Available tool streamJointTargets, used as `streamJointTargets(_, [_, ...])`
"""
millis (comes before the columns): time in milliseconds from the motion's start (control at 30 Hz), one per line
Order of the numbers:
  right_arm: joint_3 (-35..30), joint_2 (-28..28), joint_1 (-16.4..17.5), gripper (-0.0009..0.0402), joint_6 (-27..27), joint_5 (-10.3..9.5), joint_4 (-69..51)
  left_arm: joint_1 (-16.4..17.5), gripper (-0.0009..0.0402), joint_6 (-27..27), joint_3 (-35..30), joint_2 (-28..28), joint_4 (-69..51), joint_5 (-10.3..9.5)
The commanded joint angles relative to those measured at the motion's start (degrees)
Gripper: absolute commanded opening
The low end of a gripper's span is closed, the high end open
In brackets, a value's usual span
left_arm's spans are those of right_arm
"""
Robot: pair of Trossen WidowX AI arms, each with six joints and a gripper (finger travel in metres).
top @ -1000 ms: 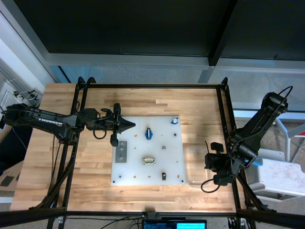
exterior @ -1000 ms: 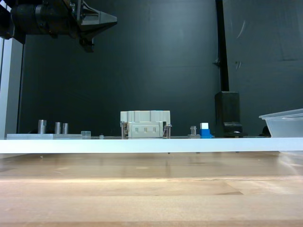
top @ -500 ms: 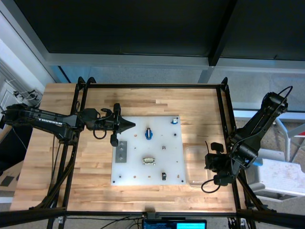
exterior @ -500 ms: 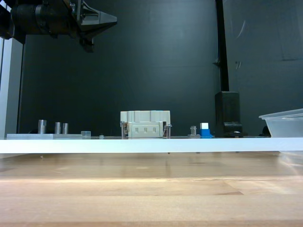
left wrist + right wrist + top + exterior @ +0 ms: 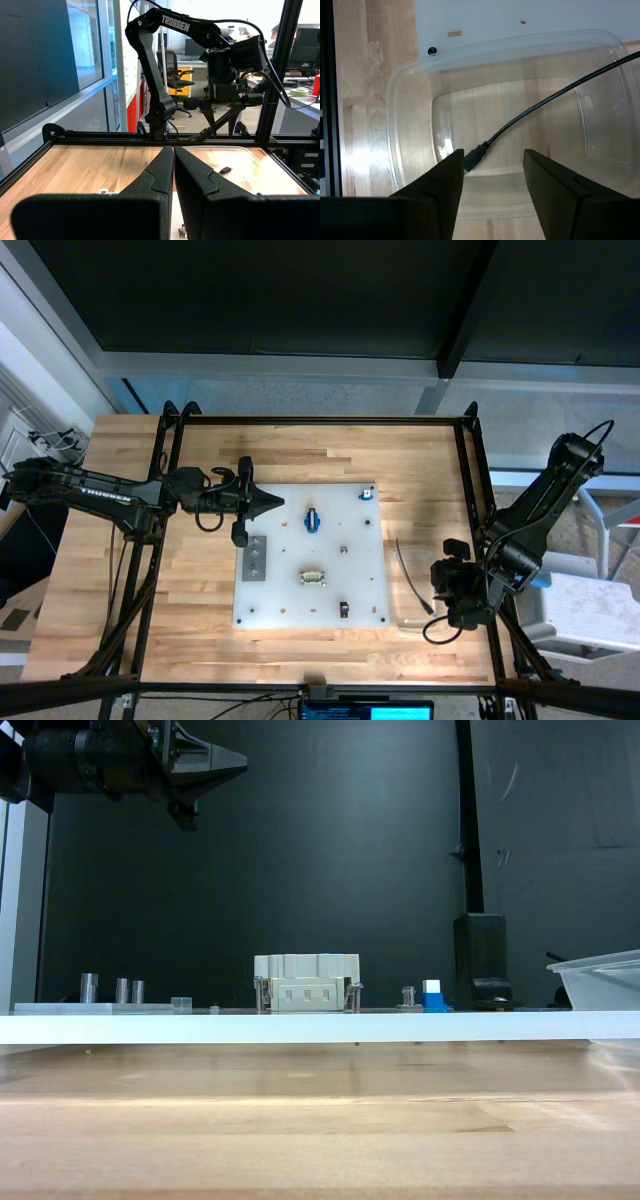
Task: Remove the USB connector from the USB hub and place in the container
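Observation:
The USB connector (image 5: 535, 107) is a thin black cable lying loose in the container (image 5: 410, 130), its plug (image 5: 472, 156) resting on the floor of the clear tray. From above, the USB connector (image 5: 406, 575) curves across the container (image 5: 395, 618) to the right of the white board. My right gripper (image 5: 492, 155) hangs open just above the plug, holding nothing; in the high view the right gripper (image 5: 437, 592) is at the tray's right edge. My left gripper (image 5: 272, 502) is shut and empty, high over the board's far left corner. The USB hub (image 5: 343, 609) is a small black block near the board's front edge.
The white board (image 5: 360, 540) carries a blue part (image 5: 311, 520), a grey connector (image 5: 313, 579) and a metal plate with pegs (image 5: 257, 560). A black frame (image 5: 470, 470) borders the table. In the low view the left gripper (image 5: 232, 760) is well above the board.
The cable, hidden under the right gripper before, now lies free in the tray. The right gripper has let go of it and shifted slightly right. The left arm is unchanged.

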State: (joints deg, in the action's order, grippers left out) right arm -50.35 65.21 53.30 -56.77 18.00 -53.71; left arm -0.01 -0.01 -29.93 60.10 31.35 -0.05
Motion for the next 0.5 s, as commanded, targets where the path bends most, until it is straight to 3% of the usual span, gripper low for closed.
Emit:
streamJointTargets(33, [0.0, 0.0, 0.0, 0.0185, 0.0, 0.02, 0.0, 0.0, 0.0001, 0.0, 0.0, 0.0, 0.0, 0.02])
streamJointTargets(500, [0.0, 0.0, 0.0, 0.0188, 0.0, 0.31, 0.0, 0.0, 0.0001, 0.0, 0.0, 0.0, 0.0, 0.00])
